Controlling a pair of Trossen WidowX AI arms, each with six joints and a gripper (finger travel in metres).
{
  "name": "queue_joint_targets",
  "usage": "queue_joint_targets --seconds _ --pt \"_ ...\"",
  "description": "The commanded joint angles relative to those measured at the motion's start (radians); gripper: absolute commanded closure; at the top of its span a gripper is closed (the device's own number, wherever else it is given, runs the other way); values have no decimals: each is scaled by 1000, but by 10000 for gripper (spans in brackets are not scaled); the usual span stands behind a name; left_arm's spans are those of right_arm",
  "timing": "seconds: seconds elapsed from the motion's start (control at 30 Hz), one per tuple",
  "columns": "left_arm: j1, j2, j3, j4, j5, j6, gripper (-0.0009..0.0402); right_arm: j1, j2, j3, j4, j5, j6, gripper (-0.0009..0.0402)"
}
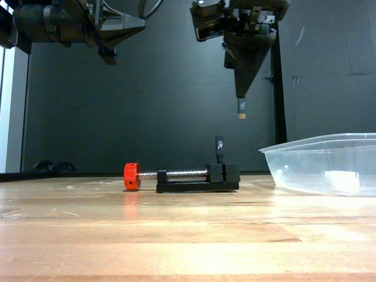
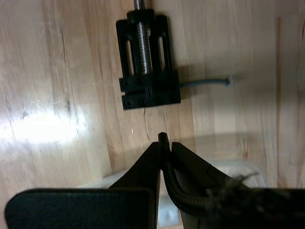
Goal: Pick the USB-C connector and install on taskboard
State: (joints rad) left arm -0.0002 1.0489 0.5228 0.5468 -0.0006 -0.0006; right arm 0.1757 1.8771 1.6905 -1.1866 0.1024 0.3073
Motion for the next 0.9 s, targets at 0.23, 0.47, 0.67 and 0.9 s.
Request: queue_joint_targets --seconds 0.23,0.47,0.67,0.9 --pt "0 0 0 1 0 0 393 -4 74 89 -4 1 -21 394" --pt "0 0 0 1 0 0 393 -4 111 119 3 1 -28 393" --pt "0 0 0 0 0 0 393 -4 111 118 10 2 -2 394" --pt "0 0 0 0 0 0 393 -4 111 112 13 2 -1 393"
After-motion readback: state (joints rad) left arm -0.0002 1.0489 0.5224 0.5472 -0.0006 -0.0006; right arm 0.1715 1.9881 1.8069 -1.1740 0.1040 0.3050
